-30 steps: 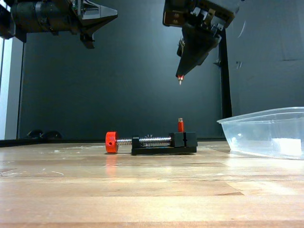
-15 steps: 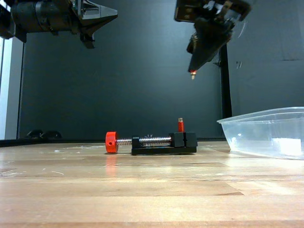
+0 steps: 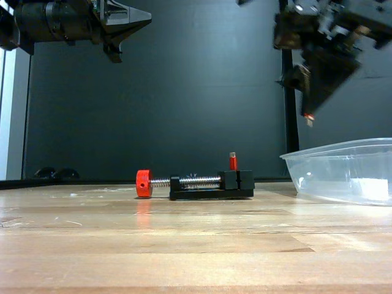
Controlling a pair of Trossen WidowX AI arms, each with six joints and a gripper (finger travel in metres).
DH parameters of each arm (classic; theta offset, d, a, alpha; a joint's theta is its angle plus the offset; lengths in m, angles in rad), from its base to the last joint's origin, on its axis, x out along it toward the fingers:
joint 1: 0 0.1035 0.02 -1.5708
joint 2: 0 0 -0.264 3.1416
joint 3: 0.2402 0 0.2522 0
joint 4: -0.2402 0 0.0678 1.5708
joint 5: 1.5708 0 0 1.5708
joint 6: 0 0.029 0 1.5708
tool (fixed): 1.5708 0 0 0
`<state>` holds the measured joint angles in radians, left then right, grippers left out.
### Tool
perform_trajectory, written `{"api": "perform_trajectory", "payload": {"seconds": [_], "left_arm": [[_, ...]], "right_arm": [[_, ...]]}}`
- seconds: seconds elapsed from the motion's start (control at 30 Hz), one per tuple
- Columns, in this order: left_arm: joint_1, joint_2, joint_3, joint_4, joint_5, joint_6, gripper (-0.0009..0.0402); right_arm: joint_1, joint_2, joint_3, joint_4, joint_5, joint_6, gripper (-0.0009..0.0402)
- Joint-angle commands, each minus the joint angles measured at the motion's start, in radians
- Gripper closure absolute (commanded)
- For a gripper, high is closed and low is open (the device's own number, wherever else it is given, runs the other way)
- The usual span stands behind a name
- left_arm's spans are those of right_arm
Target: Remove the RCA connector from the receptacle and place in the container
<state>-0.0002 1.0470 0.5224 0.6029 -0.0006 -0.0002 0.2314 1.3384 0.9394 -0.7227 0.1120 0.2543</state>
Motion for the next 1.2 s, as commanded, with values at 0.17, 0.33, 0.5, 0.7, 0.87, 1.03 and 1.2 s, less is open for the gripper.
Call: {"api": "perform_trajectory", "payload": {"seconds": [0.17,0.33,0.5,0.7,0.87,1.03,1.2], "left_arm": [[0.0,0.0,0.0,0.0,0.0,0.0,0.0393],[0.0,0.0,0.0,0.0,0.0,0.0,0.0393],[0.0,0.0,0.0,0.0,0.0,0.0,0.0393],[0.0,0.0,0.0,0.0,0.0,0.0,0.0393],[0.0,0.0,0.0,0.0,0.0,0.0,0.0393],[0.0,0.0,0.0,0.0,0.0,0.0,0.0393],[0.0,0.0,0.0,0.0,0.0,0.0,0.0393]], "right_arm": [[0.005,-0.066,-0.138,0.001,0.002,0.011,0.0393],[0.005,-0.082,-0.189,0.002,0.027,0.029,0.0393],[0.005,-0.082,-0.206,0.01,0.028,0.023,0.0393],[0.007,-0.082,-0.206,0.032,0.048,0.035,0.0341],[0.006,-0.082,-0.208,0.032,0.054,0.033,0.0283],[0.007,-0.082,-0.203,0.029,0.054,0.034,0.0239],[0.007,-0.082,-0.179,0.003,0.053,0.034,0.0208]]}}
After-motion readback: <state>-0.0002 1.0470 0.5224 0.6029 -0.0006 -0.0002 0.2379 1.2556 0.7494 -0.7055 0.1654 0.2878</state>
